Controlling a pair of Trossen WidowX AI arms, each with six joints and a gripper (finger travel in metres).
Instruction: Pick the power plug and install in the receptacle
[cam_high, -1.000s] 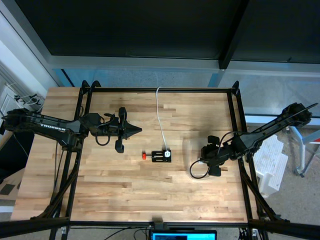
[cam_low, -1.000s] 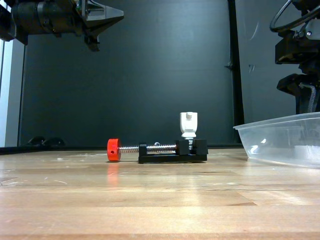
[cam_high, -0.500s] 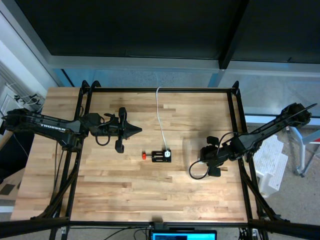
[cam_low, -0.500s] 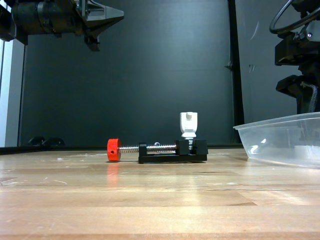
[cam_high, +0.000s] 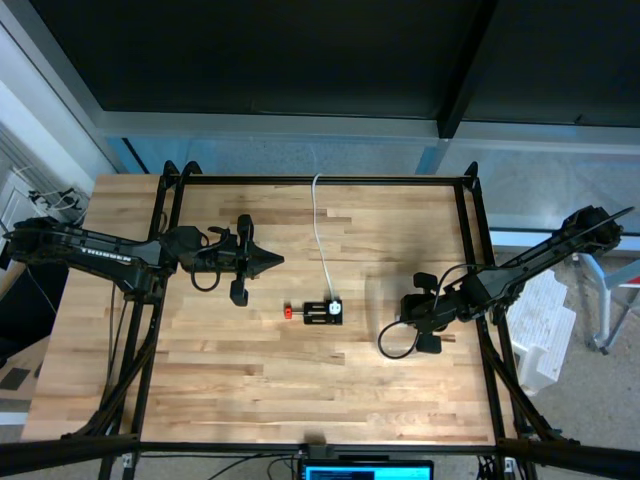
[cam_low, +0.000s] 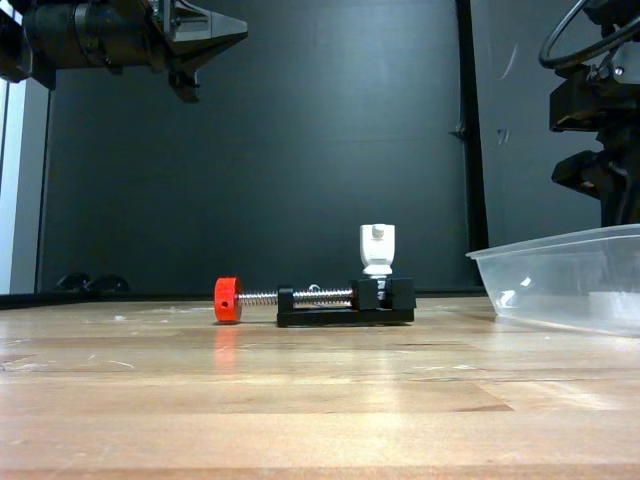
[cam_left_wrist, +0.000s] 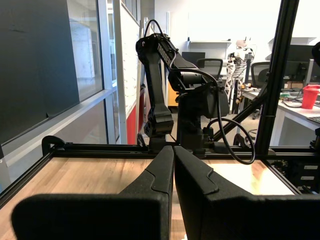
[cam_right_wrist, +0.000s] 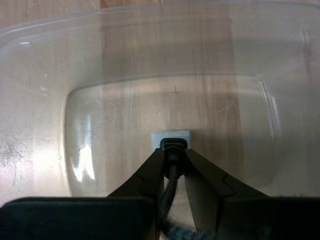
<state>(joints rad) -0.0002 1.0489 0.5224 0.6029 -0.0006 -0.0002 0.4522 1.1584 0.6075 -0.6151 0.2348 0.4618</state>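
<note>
Right gripper (cam_right_wrist: 173, 153), over the glossy clear tray (cam_right_wrist: 45, 75) by the wooden worktop's (cam_high: 300, 400) right edge, pinches the small black power plug (cam_right_wrist: 173, 144) — left gripper (cam_left_wrist: 173, 150) hangs closed above the left half.

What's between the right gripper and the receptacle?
Low view: only the clear tray wall and bare table. Right gripper, shut on the power plug, is at that tray; left gripper hangs parked, shut, high left of the receptacle.

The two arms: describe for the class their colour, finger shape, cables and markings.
Both arms are matte black. The left gripper, high at the left of the table, has wedge-shaped fingers tapering to a point; its arm carries white lettering. The right gripper, over the clear tray, looks the same. A black cable loops beside each wrist.
</note>
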